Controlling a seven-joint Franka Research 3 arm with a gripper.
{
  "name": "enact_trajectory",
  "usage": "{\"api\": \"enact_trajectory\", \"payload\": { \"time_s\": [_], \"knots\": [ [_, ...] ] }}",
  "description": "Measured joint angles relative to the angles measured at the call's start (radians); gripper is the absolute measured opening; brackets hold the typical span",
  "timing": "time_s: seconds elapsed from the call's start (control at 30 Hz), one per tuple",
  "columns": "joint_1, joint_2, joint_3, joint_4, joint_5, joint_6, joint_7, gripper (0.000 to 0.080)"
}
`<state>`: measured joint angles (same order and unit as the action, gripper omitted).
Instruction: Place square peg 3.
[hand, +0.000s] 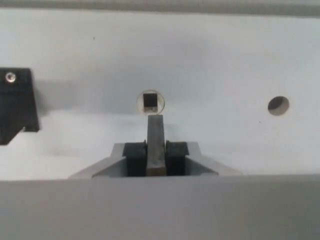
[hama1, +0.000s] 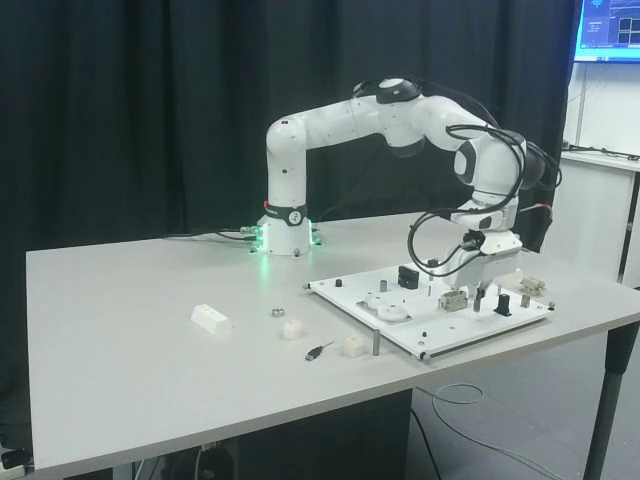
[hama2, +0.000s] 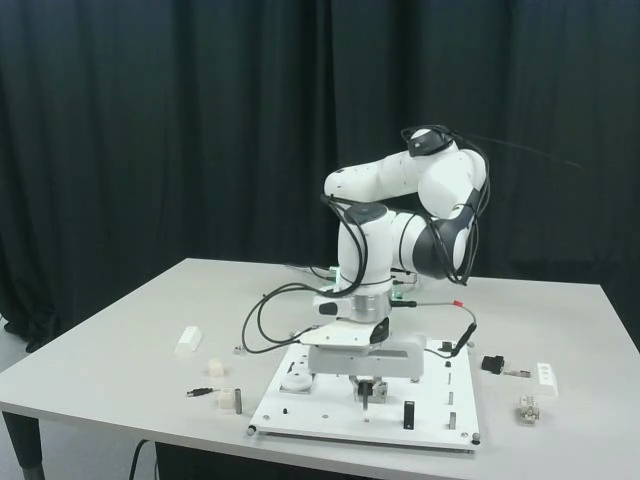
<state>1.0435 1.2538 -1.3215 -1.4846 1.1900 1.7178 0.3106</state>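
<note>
Wrist view. The gripper (hand: 155, 156) is clamped on the square peg (hand: 154, 145), a grey bar pinched between two black finger pads (hand: 134, 152). The peg's free end points at the square hole (hand: 150, 101), a dark square opening set in a round insert on the white board (hand: 210, 60). The peg tip sits just short of the hole and in line with it; whether it touches the board cannot be told. A plain round hole (hand: 278, 105) lies well apart from the square hole on the same board. A black block (hand: 17, 105) with a screw head stands on the board on the opposite side of the square hole.

First room view. The white arm (hama1: 380, 110) reaches from its base (hama1: 285, 235), ringed with green light, out over the white board (hama1: 440, 335) on the grey table (hama1: 120, 330). The gripper (hama1: 482, 295) hangs low over the board. Off the board, nearer the base side, lie a white block (hama1: 211, 318) and two small white pieces (hama1: 292, 328).

Second room view. The gripper (hama2: 366, 392) is down at the board (hama2: 330, 420), with a black upright part (hama2: 408, 414) just beside it. A small black part (hama2: 492, 364) and a white part (hama2: 546, 379) rest on the table (hama2: 120, 350) beyond the board's edge.
</note>
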Motion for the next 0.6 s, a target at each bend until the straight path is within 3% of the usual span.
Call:
{"api": "enact_trajectory", "payload": {
  "time_s": [0.6],
  "knots": [
    [0.002, -0.008, -0.017, 0.003, 0.0, -0.016, 0.0, 0.0076]
  ]
}}
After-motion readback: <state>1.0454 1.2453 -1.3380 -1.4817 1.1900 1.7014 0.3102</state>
